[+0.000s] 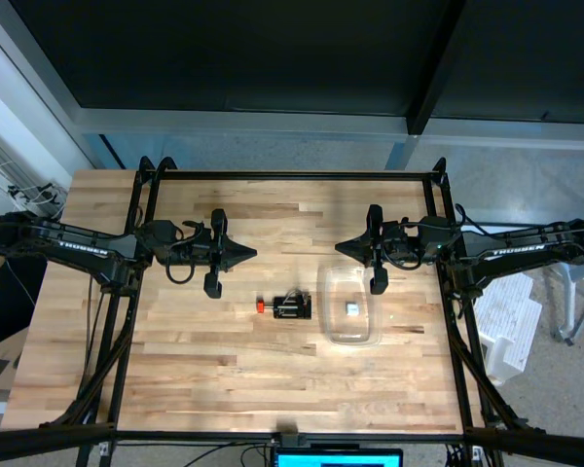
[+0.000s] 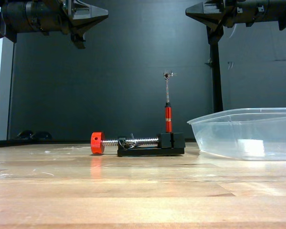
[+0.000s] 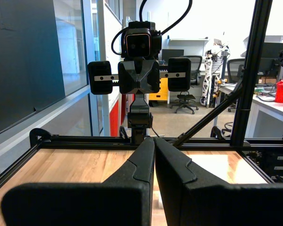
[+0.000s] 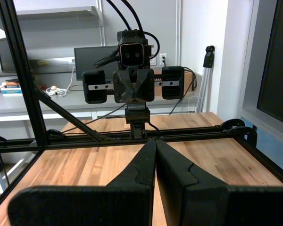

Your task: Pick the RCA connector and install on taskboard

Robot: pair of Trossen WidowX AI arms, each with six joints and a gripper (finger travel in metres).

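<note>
In the low view the red connector [image 2: 168, 119] stands upright on the black vise [image 2: 150, 143], its braided cable [image 2: 167, 90] rising straight above it, and nothing holds it. From above, the vise [image 1: 294, 309] and its red knob [image 1: 260, 306] lie at mid-table. The white block [image 1: 352, 309] sits bare in the clear tray [image 1: 324, 292]. My left gripper [image 1: 253, 254] hangs shut and empty, high up and left of the vise. At the same height my right gripper [image 1: 339, 247] is shut and empty, above the tray's far edge. Each wrist view shows its fingers pressed together: left [image 3: 154, 141], right [image 4: 155, 142].
The tray's wall [image 2: 243, 133] stands right of the vise in the low view. A black frame rail [image 1: 292, 176] borders the table's far side. Both arms reach inward high above the wood, tips facing each other.
</note>
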